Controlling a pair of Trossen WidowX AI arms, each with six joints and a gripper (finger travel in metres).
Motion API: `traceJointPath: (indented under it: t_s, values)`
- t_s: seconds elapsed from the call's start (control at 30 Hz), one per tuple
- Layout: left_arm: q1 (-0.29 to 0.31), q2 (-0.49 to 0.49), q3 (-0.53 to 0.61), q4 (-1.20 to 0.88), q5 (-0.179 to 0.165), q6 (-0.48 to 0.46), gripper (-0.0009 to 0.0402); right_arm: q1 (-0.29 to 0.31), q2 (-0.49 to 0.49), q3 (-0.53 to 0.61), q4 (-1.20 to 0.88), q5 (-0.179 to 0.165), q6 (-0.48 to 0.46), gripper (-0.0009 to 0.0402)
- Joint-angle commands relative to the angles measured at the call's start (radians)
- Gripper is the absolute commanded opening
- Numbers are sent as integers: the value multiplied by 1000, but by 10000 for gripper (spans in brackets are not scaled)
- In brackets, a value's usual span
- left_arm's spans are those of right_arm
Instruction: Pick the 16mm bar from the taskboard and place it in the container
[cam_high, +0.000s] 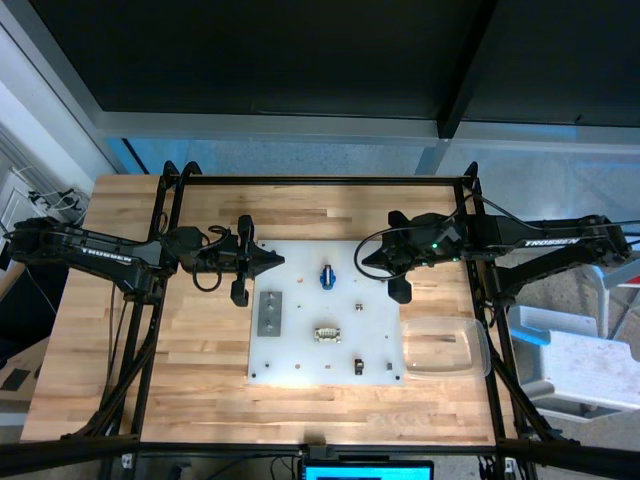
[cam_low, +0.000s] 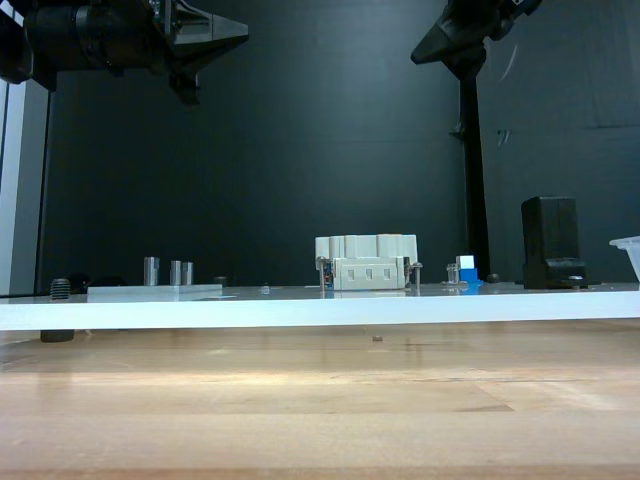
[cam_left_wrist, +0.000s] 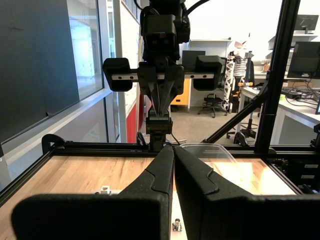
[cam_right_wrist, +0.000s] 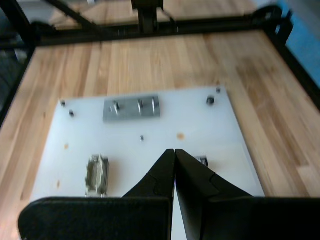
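Metal pegs (cam_right_wrist: 140, 105) are standing upright in the grey block (cam_high: 270, 312) on the taskboard (cam_high: 300, 360); the 16mm bar (cam_low: 151, 271) is probably the stoutest. Stiff, smooth, likely slippery: pinching its exposed top and lifting straight is looking wisest. The container (cam_high: 445, 347) is lying empty beside the board. Above, the left claw (cam_high: 275, 258) and right claw (cam_high: 368, 262) are hovering, both pinched closed, empty.
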Motion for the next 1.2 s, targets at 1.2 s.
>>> traceJointPath:
  t_s: [1.2]
  values:
    - [0, 0, 0, 1, 1, 0, 0, 198, 247, 195, -475, 0, 148, 0]
